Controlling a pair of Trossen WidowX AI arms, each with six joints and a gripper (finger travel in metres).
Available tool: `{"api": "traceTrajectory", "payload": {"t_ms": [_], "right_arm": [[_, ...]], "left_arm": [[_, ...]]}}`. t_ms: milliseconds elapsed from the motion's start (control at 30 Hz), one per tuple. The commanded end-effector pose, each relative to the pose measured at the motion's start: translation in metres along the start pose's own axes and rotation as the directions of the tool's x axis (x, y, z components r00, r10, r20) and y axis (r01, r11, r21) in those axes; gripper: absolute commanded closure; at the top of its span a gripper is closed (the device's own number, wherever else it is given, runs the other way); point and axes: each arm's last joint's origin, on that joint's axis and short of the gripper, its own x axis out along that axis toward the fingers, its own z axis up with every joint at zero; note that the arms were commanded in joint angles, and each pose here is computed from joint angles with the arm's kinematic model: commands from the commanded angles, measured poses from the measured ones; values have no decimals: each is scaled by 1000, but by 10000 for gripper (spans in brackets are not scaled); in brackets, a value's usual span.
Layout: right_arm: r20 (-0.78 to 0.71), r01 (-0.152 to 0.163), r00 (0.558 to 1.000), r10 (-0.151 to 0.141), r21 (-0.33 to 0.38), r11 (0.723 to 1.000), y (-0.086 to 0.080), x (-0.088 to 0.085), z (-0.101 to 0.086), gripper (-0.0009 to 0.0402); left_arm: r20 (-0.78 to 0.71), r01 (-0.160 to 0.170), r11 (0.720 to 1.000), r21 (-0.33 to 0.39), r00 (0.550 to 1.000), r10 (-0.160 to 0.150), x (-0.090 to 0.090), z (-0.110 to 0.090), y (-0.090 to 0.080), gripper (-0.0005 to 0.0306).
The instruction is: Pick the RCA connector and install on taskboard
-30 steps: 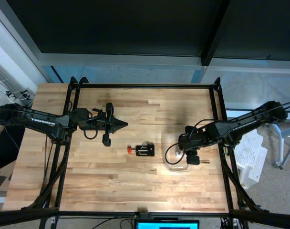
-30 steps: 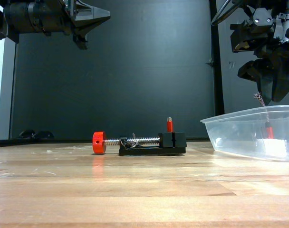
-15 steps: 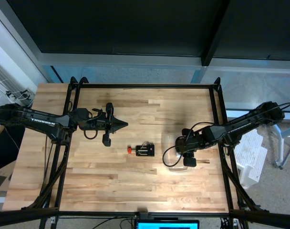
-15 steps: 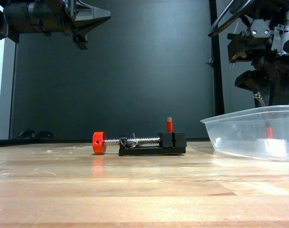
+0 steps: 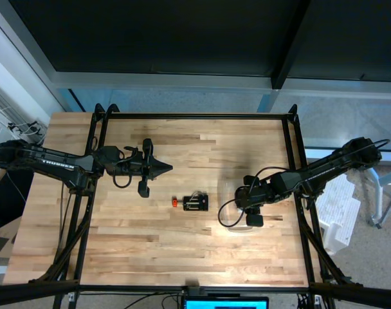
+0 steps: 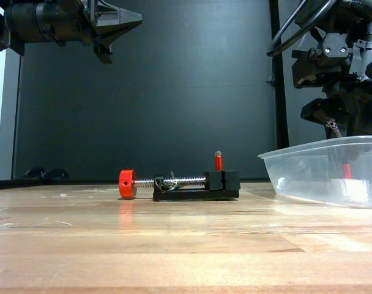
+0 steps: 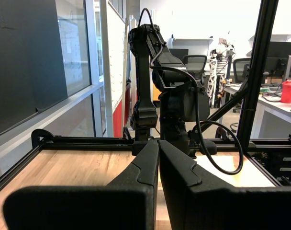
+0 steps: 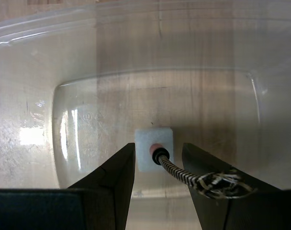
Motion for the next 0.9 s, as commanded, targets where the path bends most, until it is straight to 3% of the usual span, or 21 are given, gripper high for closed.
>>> {"api": "traceTrajectory", "payload": {"t_ms": [33, 567, 900], "right_arm": [[4, -2, 1000, 2, 0, 1000, 0, 2, -2, 258], [15, -6, 1000, 7, -20, 1000, 0, 11, -10, 258], [26, 12, 1000, -11, -26, 1000, 0, 11, -10, 277]], "left_arm": [[0, 0, 1000, 0, 1000, 0, 0, 0, 0, 300], [0, 0, 1000, 0, 1000, 0, 0, 0, 0, 300], [0, 0, 1000, 0, 1000, 0, 0, 0, 0, 300]]}}
